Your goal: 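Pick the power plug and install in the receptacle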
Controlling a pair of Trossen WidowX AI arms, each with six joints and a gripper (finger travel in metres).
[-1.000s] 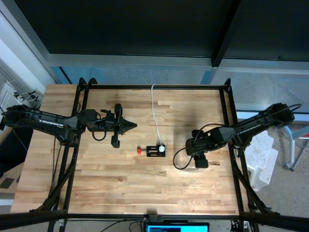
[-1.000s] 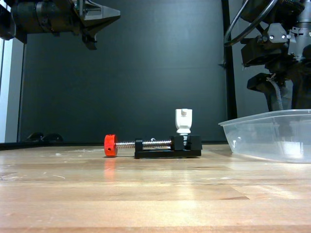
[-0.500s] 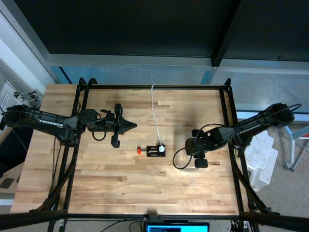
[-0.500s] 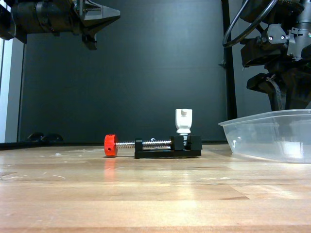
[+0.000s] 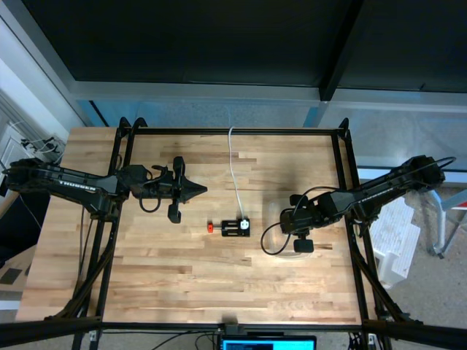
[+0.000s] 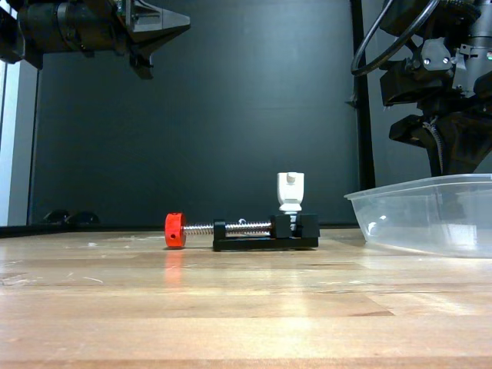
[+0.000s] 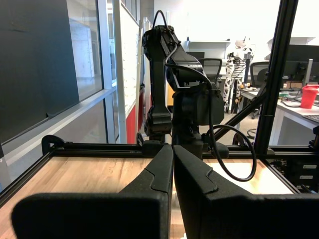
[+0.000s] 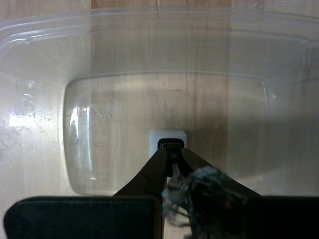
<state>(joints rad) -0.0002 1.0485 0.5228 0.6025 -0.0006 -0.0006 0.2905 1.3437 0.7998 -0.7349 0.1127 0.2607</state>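
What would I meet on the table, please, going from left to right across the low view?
On the table: red knob → receptacle → clear tray. The left gripper hangs high above, left of the receptacle; the right gripper points down into the clear tray.

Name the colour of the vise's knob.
Red knob, clearest in the low view. The left gripper hangs parked high; the right gripper is over the tray.
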